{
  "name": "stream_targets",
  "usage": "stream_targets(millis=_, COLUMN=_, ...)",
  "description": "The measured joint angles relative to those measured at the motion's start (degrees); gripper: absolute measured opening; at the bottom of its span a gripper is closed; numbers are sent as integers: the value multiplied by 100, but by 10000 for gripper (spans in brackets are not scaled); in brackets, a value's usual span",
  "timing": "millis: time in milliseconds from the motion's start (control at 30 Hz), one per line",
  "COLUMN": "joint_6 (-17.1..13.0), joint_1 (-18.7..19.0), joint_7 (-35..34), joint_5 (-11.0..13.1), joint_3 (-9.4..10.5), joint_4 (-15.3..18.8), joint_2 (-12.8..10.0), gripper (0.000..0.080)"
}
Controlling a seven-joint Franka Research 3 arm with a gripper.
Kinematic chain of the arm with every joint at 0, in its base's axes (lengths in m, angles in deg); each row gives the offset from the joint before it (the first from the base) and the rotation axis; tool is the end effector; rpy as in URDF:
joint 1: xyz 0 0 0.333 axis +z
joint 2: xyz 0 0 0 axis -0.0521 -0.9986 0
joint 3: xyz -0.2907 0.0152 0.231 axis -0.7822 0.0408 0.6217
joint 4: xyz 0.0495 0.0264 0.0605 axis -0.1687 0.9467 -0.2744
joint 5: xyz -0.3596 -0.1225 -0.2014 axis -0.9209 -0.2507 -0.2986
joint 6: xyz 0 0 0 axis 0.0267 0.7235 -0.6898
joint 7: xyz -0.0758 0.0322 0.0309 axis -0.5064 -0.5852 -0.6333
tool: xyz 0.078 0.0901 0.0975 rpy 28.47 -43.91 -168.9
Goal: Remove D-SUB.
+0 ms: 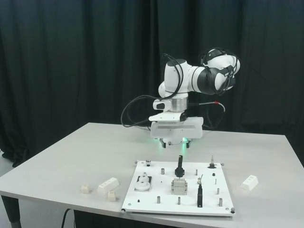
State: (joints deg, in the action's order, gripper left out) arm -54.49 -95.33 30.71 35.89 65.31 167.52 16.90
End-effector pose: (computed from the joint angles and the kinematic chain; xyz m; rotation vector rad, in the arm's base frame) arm 0.6108 0.1546 0.3248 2.9673 -0.8938 -0.0696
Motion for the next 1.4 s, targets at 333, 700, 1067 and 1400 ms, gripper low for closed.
stream_targets(millis=333, joint_6=284, joint_1=192, joint_7=0, joint_5=-51, joint_3=18, joint_4=216, joint_2=67, gripper=800)
stream_targets(millis=700, joint_6=160, joint_1=635, joint_7=0, joint_5=-43, joint_3=90, joint_4=726, joint_2=123, gripper=800)
stream_targets(millis=1067, joint_6=-449, joint_1=1027, joint_7=0, joint_5=-23, joint_3=254, joint_4=1236, joint_2=124, gripper=800)
stream_targets(millis=1400, joint_6=-957, joint_1=1154, joint_7=3, joint_5=196, joint_3=505, joint_4=1556, joint_2=124, gripper=800)
